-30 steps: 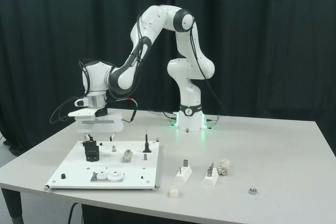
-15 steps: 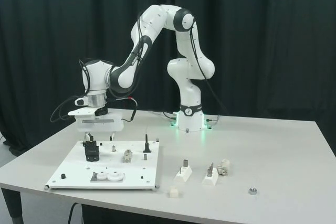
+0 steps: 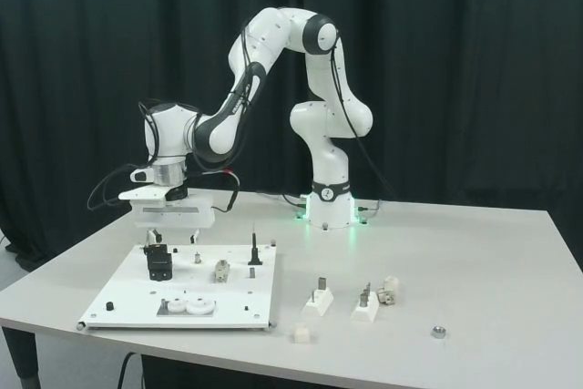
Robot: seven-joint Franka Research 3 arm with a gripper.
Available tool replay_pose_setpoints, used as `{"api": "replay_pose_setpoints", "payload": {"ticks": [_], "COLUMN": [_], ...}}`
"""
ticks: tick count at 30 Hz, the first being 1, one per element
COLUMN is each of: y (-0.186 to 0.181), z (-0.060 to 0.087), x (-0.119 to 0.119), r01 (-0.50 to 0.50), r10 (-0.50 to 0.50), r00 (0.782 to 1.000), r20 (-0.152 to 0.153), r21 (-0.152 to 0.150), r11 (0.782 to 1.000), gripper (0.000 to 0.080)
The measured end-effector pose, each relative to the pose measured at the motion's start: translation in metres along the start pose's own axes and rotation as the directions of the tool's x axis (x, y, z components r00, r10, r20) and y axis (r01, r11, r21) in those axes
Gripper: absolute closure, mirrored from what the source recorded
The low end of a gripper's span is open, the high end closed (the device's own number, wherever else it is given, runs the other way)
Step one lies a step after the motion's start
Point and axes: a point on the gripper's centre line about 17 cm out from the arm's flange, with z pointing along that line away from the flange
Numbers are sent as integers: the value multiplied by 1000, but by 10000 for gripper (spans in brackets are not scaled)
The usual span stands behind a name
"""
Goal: Pick square peg 1.
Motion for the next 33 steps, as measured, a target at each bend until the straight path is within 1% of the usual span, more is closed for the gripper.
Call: {"api": "replay_pose_setpoints", "payload": {"ticks": [5, 9, 11, 17, 20, 23, 28, 33], "y": [-1, -6, -9, -23, -34, -47, -73, -99], "z": [-3, -7, -10, -21, -26, -31, -40, -49], "x": [0, 0, -2, -7, -4, 2, 18, 38], "r01": [-17, -37, -52, -103, -113, -122, -129, -126], "r10": [17, 37, 52, 102, 113, 122, 129, 126], "r00": [1000, 999, 998, 991, 989, 987, 986, 988], "r20": [9, 18, 31, 85, 98, 103, 101, 86], "r21": [-6, -1, 1, -3, -4, -3, -6, -11], "r11": [1000, 999, 999, 995, 994, 993, 992, 992], "gripper": [3, 3, 3, 3, 3, 3, 3, 3]}}
